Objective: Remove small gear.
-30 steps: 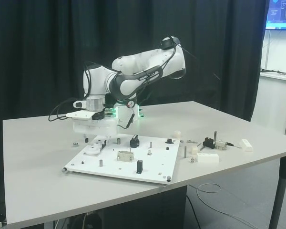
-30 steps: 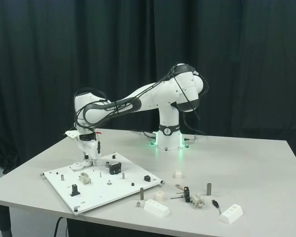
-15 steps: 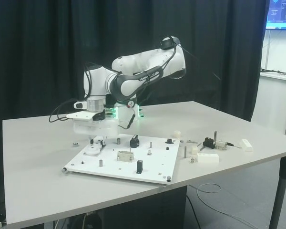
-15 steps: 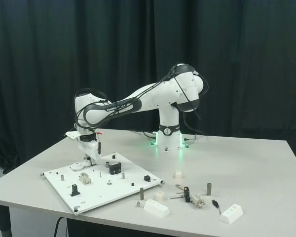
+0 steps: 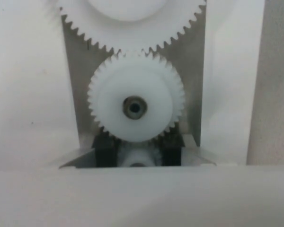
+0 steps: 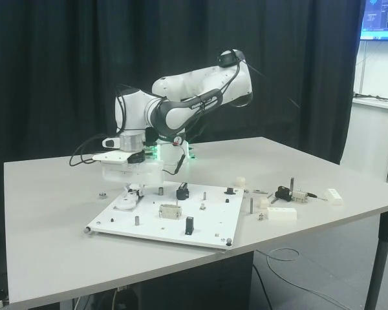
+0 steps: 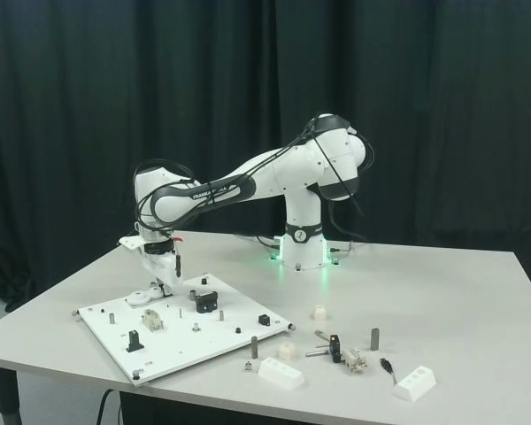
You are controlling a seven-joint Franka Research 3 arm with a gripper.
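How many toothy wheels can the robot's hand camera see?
3. A large gear at the picture's edge, a middle gear meshing with it, and a small gear held between the pincer's black fingers. More may be hidden.

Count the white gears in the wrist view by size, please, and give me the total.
Large white plastic gear: 1
Medium white plastic gear: 1
Small white plastic gear: 1
Total: 3
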